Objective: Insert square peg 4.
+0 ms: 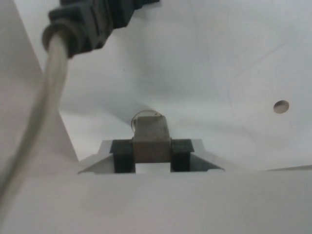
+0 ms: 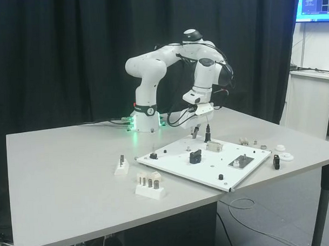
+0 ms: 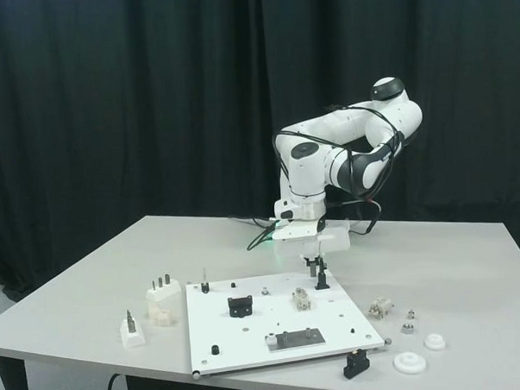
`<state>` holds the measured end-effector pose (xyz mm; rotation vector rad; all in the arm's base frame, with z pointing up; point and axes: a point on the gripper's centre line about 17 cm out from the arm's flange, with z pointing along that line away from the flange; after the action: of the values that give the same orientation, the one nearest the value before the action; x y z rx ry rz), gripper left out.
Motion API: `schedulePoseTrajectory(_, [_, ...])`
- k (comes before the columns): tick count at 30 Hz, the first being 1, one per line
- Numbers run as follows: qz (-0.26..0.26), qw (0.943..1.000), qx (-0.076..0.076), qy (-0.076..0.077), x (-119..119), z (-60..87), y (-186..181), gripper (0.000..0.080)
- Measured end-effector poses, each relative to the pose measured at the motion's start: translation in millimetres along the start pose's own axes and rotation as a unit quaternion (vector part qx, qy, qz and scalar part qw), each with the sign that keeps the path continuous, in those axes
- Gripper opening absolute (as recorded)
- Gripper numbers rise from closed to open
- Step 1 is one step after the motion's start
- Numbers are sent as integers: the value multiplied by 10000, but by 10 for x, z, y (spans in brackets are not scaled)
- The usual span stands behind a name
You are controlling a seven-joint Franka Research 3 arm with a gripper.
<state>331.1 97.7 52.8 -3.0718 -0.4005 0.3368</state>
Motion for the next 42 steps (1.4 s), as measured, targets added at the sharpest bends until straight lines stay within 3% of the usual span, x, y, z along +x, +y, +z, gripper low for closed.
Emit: schedulePoseTrajectory(42, [-135,9998,-82,-110,-61,4,-9,152])
